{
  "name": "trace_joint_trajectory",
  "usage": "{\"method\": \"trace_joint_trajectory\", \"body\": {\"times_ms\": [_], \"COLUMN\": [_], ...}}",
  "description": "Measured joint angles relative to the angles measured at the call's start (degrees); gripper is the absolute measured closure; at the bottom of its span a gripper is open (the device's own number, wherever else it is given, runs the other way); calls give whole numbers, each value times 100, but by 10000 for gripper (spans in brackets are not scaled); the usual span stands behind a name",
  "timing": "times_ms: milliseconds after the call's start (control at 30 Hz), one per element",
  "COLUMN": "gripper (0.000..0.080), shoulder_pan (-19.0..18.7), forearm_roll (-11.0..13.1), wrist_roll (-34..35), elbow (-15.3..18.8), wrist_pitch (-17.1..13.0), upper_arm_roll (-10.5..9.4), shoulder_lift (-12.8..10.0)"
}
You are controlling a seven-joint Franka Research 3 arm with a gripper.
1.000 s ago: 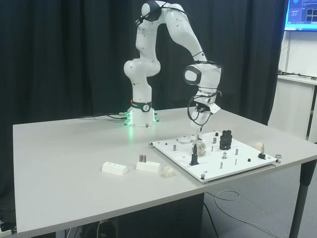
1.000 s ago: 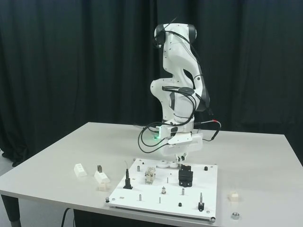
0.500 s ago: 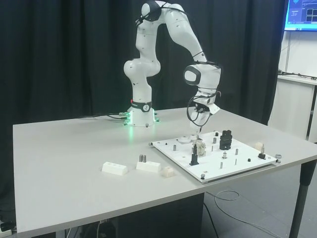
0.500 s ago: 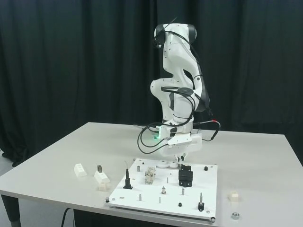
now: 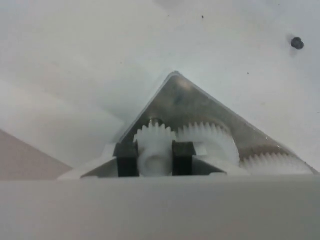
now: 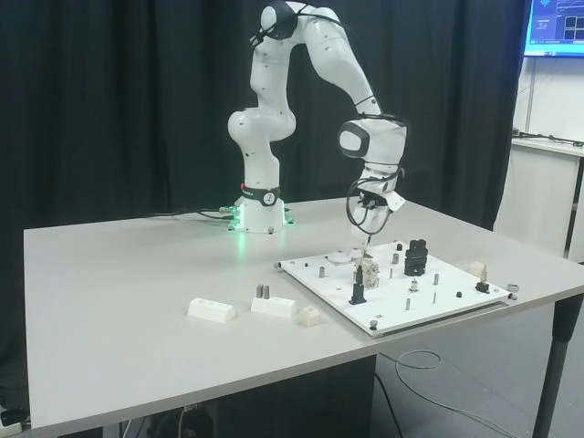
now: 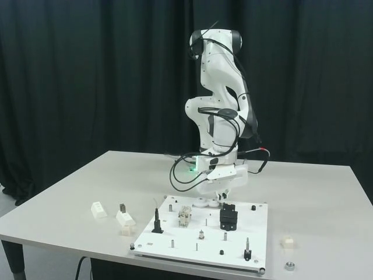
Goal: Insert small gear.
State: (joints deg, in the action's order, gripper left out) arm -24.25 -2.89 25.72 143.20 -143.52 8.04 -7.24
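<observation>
White arm bent down over the board [image 7: 175, 230], gripper [image 5: 155, 159] clamping the small gear [image 5: 154, 145] between 2 fingers.

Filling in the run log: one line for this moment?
phase: insertion | gripper: shut on small gear | location: over grey triangular plate, beside medium gear | seated: cannot tell

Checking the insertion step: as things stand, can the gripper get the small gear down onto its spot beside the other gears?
Probably yes: the gripper holds the small gear above the triangular plate, beside the middle gear; nothing visible blocks it.
</observation>
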Motion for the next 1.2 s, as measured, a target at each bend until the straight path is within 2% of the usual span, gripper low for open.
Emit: {"method": "trace_joint_trajectory", "body": {"times_ms": [200, 233, 267, 467, 500, 800, 833, 1000, 1200], "gripper": [662, 563, 300, 300, 70, 70, 6, 6, 3], "shoulder_pan": [14, 15, 15, 9, 5, -38, -41, -49, -50], "forearm_roll": [19, 31, 43, 141, 158, 314, 314, 313, 312], "wrist_roll": [-7, -7, -6, -2, 0, 253, 331, 658, 871], "elbow": [-6, -9, -13, -37, -41, -50, -50, -50, -45], "wrist_pitch": [-44, -44, -44, -17, 2, 374, 423, 619, 686], "upper_arm_roll": [1, 1, 1, -13, -19, -165, -190, -340, -493], "shoulder_lift": [-16, -16, -16, -4, 4, 172, 199, 313, 351]}}
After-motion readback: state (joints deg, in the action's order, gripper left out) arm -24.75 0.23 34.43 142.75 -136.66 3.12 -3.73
